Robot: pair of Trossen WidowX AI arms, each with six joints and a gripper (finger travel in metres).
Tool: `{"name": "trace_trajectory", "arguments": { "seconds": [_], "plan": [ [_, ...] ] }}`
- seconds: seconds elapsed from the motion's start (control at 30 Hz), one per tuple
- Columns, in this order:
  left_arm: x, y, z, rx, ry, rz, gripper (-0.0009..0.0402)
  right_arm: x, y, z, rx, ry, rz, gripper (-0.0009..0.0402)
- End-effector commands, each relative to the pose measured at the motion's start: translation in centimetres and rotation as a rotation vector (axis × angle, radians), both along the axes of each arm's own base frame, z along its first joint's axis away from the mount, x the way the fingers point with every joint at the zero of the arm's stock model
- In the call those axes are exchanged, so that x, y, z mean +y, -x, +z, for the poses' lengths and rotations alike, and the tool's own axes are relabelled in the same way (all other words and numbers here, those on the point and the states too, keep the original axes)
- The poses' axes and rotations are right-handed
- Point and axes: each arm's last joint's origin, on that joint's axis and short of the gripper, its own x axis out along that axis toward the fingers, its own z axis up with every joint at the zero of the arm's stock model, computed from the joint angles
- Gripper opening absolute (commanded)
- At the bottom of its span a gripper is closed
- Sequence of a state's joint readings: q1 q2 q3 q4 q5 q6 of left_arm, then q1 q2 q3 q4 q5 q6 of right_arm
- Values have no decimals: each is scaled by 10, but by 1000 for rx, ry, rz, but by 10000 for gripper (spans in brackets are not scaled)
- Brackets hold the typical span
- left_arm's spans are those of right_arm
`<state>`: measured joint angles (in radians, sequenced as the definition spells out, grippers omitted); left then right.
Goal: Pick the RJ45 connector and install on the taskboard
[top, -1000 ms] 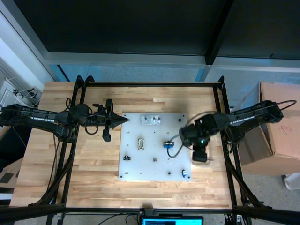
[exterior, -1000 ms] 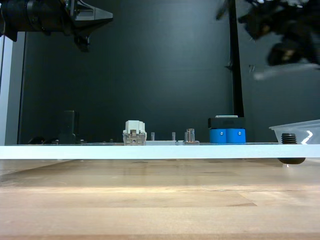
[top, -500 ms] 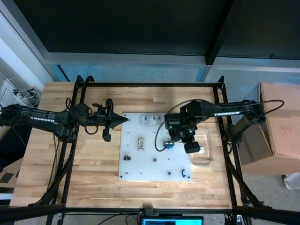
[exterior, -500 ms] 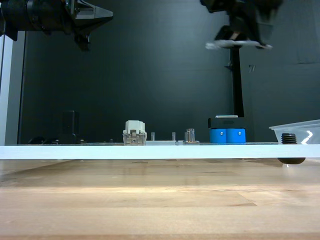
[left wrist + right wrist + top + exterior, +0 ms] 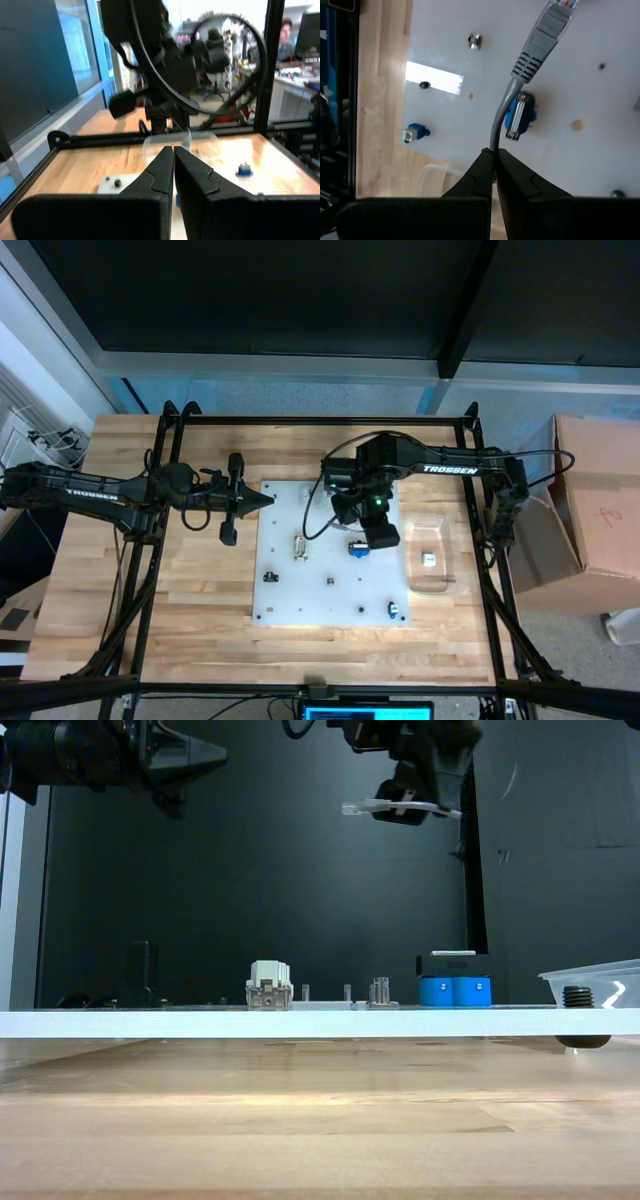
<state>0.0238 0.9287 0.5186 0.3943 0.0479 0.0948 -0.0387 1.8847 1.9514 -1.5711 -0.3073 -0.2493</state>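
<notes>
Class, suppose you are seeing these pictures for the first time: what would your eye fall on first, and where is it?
The right tool, high over the white task board near its blue fitting, is shut on the grey cable of the RJ45 connector, which is held clear of any seat. The left tool hovers shut and empty at the board's left edge.

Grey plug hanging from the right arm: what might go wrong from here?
The right gripper, high over the board, has its jaws shut on the cable, not on the RJ45 connector itself, so the connector could swing or twist and arrive crooked. Coming down off target, it could strike the blue connector below it. The left gripper, shut, hangs beside the board's left edge.
</notes>
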Motion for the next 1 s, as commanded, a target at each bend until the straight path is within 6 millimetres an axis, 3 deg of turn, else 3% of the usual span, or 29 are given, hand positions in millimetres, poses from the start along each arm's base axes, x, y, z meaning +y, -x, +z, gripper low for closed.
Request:
{"name": "trace_trajectory", "arguments": {
  "seconds": [0.03, 0.2, 0.63, 1.0],
  "plan": [
    [0, -4, -4, 16, -1, -1, 11, -1, -7, 3, -20, 1, -1, 0],
    [0, -14, -10, 61, 2, -7, 52, -5, -14, 6, -42, 2, -4, 0],
    [-1, -53, -2, 134, 65, -86, 192, -6, -14, 7, -54, 4, 4, 0],
    [-2, -91, -2, 207, 77, -140, 217, -6, -14, 8, -71, 5, 5, 0]
  ]
}}
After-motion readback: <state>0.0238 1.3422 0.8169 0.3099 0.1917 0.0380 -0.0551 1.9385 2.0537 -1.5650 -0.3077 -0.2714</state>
